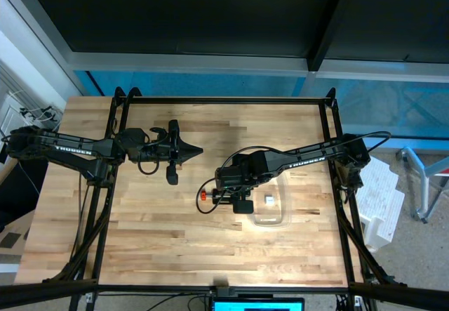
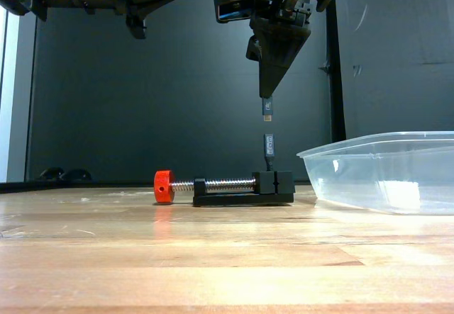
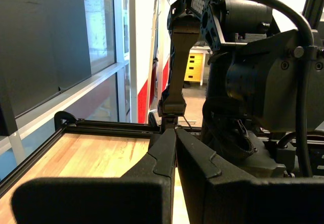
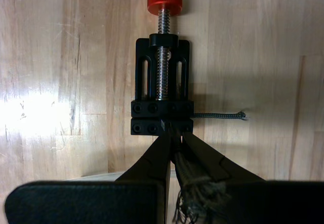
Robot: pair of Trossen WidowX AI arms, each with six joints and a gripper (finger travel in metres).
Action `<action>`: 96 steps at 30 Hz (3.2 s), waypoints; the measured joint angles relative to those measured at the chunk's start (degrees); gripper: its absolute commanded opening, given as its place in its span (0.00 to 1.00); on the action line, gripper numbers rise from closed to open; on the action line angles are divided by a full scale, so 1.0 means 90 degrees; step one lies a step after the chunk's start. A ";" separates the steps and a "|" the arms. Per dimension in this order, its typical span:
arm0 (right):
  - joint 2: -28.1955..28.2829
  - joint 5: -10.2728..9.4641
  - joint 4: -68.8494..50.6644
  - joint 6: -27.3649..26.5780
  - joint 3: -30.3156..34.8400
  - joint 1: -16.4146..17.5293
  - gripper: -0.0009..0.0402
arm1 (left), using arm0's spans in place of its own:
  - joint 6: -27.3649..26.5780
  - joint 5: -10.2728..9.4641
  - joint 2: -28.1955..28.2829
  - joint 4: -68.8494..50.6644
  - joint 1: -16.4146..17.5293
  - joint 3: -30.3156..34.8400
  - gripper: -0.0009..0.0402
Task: Pick the usb-c connector and install on the hub
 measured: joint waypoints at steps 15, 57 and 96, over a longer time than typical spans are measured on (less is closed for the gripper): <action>0.0017 -0.0005 0.0092 -0.0308 -0.0146 0.0002 0.03 | 0.0000 0.0000 -0.0002 -0.0002 0.0000 0.0002 0.02; 0.0036 -0.0104 0.0367 -0.0323 -0.0357 0.0012 0.03 | 0.0000 0.0000 -0.0002 -0.0002 0.0000 0.0002 0.02; 0.0027 0.0017 0.0359 0.0163 -0.0398 -0.0002 0.03 | 0.0002 0.0000 -0.0002 -0.0002 0.0000 0.0000 0.02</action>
